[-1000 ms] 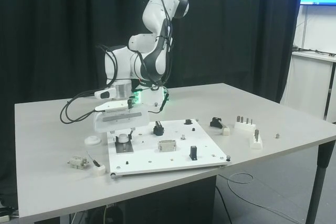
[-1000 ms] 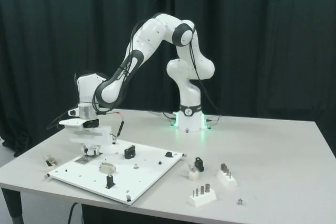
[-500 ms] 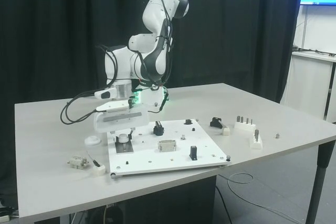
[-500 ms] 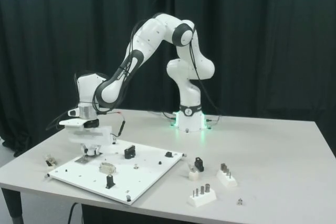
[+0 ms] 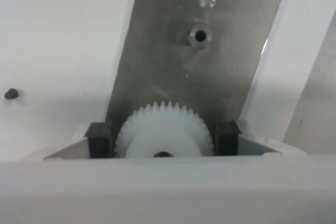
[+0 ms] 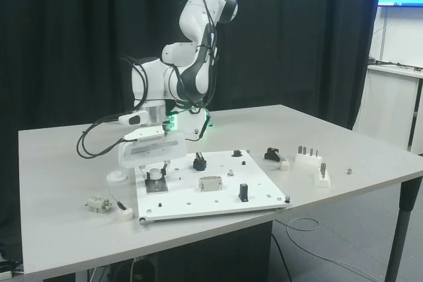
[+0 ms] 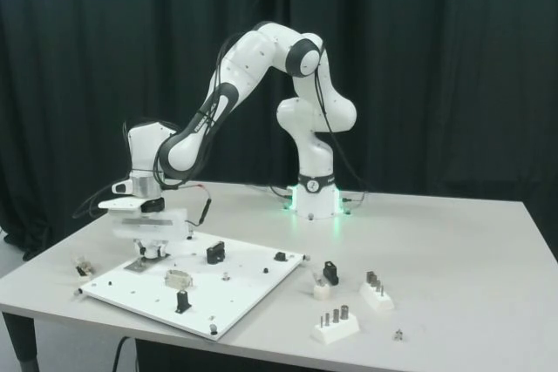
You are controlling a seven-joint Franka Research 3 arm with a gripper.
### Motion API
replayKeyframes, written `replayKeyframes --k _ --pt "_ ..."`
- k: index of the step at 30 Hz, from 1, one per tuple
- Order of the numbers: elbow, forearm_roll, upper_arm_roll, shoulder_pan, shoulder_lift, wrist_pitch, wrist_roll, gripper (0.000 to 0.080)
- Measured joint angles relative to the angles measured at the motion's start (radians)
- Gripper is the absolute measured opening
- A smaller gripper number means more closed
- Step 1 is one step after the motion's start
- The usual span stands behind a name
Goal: Insert medium gear.
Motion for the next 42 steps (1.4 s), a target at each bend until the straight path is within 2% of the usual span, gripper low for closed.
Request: replayKeyframes --k 6,14,23,32,42 --pt "0.001 0.001 0.0 0.0 0.001 0.0 0.078 0.0399" --pt "0.001 0.0 0.0 0.0 0.001 0.0 0.07 0.0399" --pt "0.002 -0.003 0.0 0.0 0.001 -0.004 -0.023 0.0399" --pt "0.008 -0.01 0.0 -0.002 0.003 -0.016 -0.171 0.0399" --pt "0.021 -0.023 -0.003 -0.005 0.009 -0.037 -0.206 0.0399"
